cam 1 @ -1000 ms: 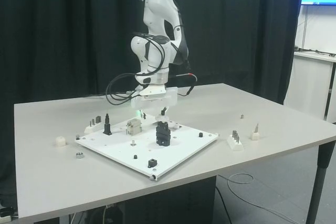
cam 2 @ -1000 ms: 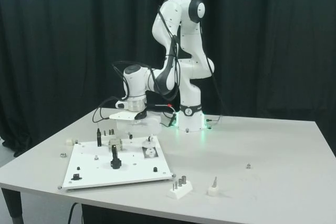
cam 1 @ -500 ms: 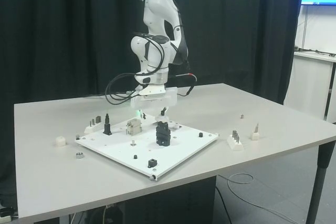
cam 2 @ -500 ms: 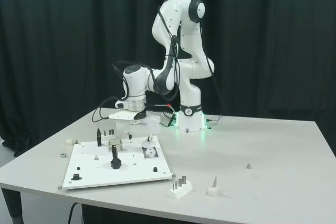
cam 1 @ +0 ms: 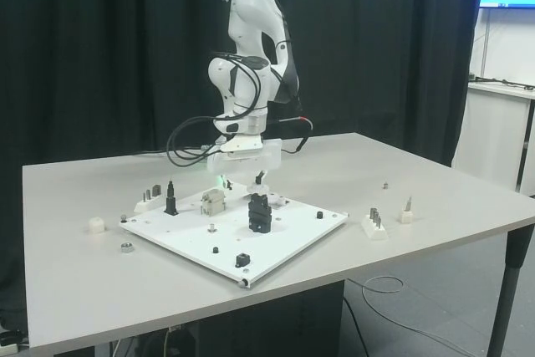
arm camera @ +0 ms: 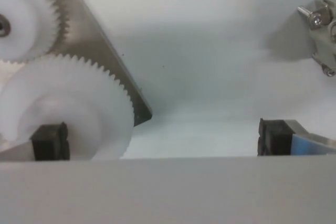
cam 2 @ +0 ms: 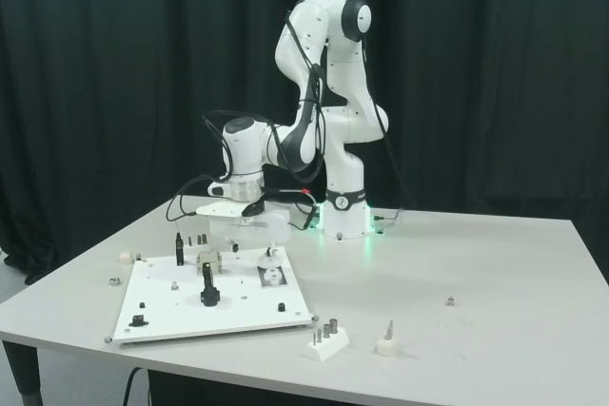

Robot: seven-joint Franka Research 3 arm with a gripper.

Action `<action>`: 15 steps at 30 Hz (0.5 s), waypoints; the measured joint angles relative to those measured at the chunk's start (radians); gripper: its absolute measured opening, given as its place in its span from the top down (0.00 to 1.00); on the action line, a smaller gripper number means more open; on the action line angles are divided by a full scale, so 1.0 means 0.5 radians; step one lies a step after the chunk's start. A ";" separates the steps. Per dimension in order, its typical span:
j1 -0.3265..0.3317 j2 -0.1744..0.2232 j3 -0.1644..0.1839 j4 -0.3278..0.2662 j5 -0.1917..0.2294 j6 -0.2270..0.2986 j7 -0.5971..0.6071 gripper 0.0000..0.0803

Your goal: Insert large gear.

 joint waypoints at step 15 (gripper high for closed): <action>0.000 0.029 0.001 0.012 0.001 0.108 0.000 0.00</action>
